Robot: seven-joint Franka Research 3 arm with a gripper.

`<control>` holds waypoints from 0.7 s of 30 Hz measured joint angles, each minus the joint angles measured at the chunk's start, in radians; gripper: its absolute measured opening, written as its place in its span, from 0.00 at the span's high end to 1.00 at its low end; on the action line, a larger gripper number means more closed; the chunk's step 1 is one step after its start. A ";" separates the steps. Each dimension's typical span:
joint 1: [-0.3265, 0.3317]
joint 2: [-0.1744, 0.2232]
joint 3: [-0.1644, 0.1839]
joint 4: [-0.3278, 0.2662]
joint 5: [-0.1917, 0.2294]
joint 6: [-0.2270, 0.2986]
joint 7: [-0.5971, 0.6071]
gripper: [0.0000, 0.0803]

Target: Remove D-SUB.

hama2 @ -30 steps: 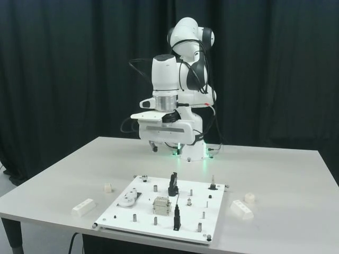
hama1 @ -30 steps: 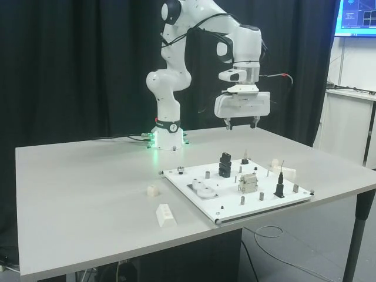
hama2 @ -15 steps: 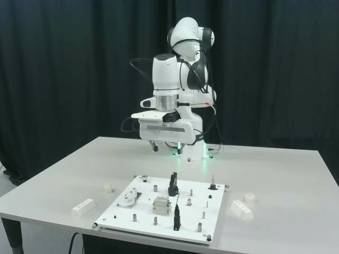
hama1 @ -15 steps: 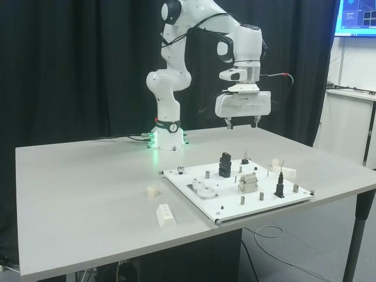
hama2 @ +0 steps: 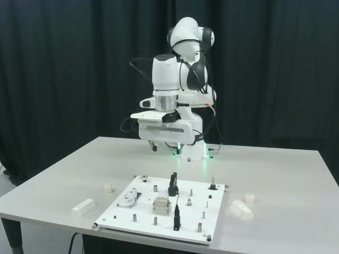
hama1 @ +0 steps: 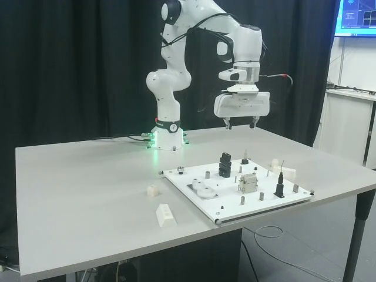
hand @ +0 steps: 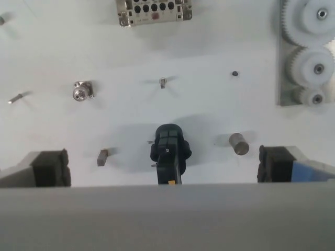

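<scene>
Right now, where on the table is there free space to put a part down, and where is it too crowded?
The grey table is bare between the arm's base and the two white blocks. The white board is crowded with pegs, gears and connectors. The gripper hangs high above the board.

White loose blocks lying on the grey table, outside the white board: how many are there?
4. Two lie on one side of the board: a small block and a long block. Two lie on the other side: a small one and a long one. None seems hidden.
</scene>
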 joint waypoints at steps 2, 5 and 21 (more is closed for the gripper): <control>0.000 0.000 0.000 0.000 0.000 0.000 0.000 0.00; 0.000 0.000 0.000 0.000 -0.001 0.000 0.000 0.00; 0.007 0.000 0.002 -0.003 -0.029 -0.029 0.003 0.00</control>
